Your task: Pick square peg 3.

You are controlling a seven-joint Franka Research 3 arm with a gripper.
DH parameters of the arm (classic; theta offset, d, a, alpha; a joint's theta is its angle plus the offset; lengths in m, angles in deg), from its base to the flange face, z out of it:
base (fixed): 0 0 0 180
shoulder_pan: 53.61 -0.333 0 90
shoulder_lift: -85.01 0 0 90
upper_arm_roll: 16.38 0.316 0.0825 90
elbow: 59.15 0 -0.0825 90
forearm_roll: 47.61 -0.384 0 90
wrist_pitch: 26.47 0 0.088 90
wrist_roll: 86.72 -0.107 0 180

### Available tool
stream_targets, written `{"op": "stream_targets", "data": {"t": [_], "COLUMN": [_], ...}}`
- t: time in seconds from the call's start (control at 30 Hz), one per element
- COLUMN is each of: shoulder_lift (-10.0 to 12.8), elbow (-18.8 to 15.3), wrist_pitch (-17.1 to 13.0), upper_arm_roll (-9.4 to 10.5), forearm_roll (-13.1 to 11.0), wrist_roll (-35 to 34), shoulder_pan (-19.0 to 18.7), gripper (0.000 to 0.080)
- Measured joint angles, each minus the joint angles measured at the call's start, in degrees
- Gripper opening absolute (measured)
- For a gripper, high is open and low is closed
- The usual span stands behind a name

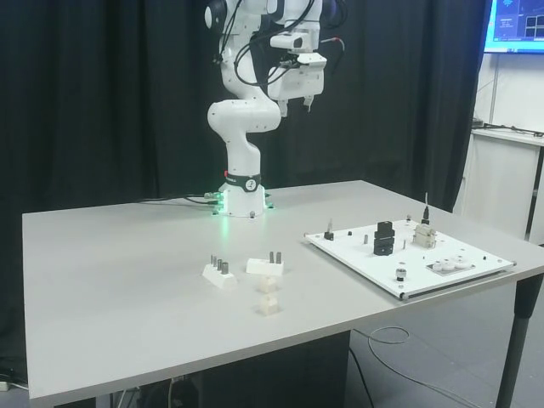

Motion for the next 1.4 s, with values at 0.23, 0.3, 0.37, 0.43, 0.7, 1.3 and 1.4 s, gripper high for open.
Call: {"op": "stream_targets", "data": {"t": [0.23, 0.3, 0.37, 0.43, 0.7, 1.3, 1.4], "shoulder_lift": [0.4, 0.5, 0.6, 0.7, 1.2, 3.4, 4.1], "elbow": [0.2, 0.3, 0.4, 0.4, 0.7, 0.7, 0.6], "wrist_pitch": [0.0, 0.0, -0.1, -0.1, 0.0, -2.1, -2.8], "upper_arm_roll": [0.00, 0.00, 0.00, 0.00, -0.09, -1.12, -1.36], "forearm_roll": [0.0, 0.0, 0.0, 0.1, 0.9, 3.6, 3.7], "wrist_roll": [0.5, 0.6, 0.8, 0.9, 1.2, 6.2, 7.1], "shoulder_pan": [0.0, 0.0, 0.0, 0.0, 0.0, 0.5, 0.9], "gripper": [0.0800, 0.0800, 0.0800, 0.0800, 0.0800, 0.0800, 0.0800]}}
